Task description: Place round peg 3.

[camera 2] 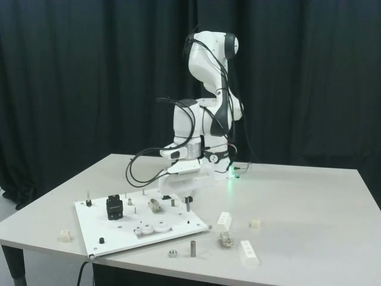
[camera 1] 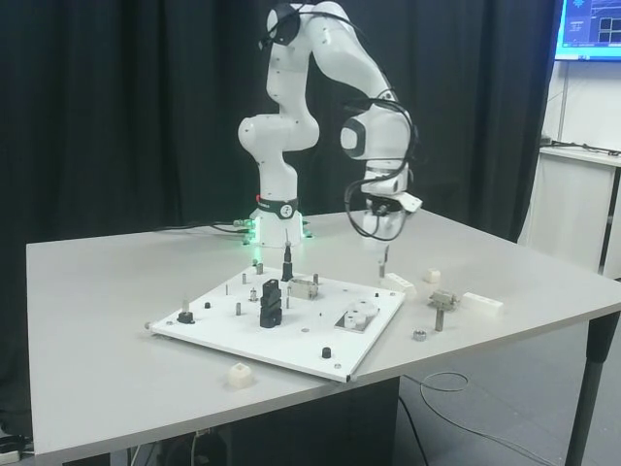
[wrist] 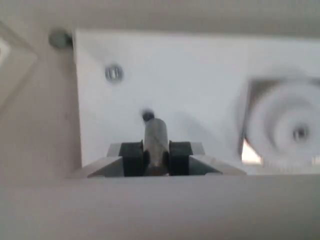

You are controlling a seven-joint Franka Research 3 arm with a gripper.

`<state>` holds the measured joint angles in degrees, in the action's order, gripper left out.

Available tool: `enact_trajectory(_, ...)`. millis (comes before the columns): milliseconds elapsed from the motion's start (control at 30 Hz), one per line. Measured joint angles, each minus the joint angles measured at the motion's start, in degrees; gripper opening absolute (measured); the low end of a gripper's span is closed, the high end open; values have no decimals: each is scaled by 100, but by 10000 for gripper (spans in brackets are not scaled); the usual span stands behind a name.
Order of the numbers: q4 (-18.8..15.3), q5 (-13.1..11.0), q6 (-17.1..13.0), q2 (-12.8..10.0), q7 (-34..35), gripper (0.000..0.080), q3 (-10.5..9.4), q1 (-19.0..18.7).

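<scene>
The hand (wrist: 156, 162) grips the peg (wrist: 155, 142) upright above the board (wrist: 200, 80), mid-carry; next, line it over the hole (wrist: 147, 116) at 12 o'clock and lower.

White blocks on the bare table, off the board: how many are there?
4. A small cube sits before the board's front edge; a long block and a second cube lie beside the board; a second long block lies farther out. Others may be hidden.

A black block (camera 1: 271, 302) stands on the white board (camera 1: 233, 340) (white gears (camera 2: 153, 228) nearby); small white cube (camera 1: 239, 375) beside it.
</scene>
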<state>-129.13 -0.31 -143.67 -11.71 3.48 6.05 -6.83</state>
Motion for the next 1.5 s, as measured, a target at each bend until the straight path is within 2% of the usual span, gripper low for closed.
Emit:
enact_trajectory(333, 623, -8, -100, -613, 315, 104, -261, -73)
enact_trajectory(633, 1158, -8, 9, -1107, 515, 104, -322, -181)
enact_trajectory(1100, 1722, -8, 362, -1575, 626, 104, -324, -275)
enact_trajectory(1500, 2025, -8, 458, -1873, 633, 104, -322, -278)
